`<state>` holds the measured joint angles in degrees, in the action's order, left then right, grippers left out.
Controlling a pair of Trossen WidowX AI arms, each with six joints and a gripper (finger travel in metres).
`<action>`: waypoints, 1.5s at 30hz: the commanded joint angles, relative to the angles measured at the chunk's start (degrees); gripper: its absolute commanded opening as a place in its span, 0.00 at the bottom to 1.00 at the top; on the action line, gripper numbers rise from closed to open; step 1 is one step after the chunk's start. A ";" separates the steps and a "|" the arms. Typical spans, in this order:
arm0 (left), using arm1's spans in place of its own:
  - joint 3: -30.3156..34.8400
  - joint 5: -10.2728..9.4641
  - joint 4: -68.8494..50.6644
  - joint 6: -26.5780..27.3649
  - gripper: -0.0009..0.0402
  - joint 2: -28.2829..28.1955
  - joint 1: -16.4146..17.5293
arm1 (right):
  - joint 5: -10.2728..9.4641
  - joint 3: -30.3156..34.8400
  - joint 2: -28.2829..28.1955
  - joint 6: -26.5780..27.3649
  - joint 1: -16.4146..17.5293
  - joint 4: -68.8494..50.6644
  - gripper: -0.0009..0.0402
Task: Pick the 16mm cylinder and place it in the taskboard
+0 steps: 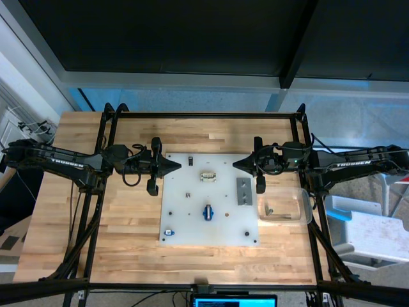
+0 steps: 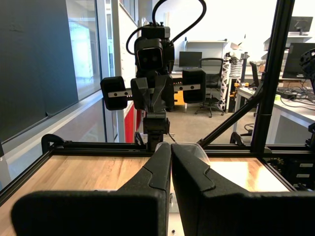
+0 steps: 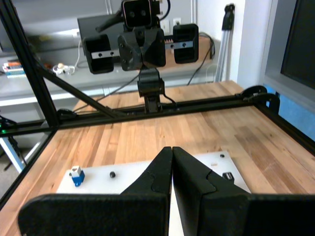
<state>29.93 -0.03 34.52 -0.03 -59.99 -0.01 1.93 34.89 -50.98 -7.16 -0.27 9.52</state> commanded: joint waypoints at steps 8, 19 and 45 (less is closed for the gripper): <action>0.02 0.02 0.02 0.00 0.02 -0.02 0.00 | 2.97 8.72 0.00 -3.76 0.57 -20.11 0.02; 0.02 0.02 0.02 0.00 0.02 -0.02 0.00 | 3.06 14.69 0.00 -9.11 1.55 -38.21 0.02; 0.02 0.04 0.02 -0.02 0.02 -0.02 0.02 | 2.49 18.97 -2.58 -22.58 10.84 -59.21 0.02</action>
<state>29.93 -0.01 34.52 -0.03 -60.01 -0.01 4.73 53.91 -53.19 -28.93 9.87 -49.15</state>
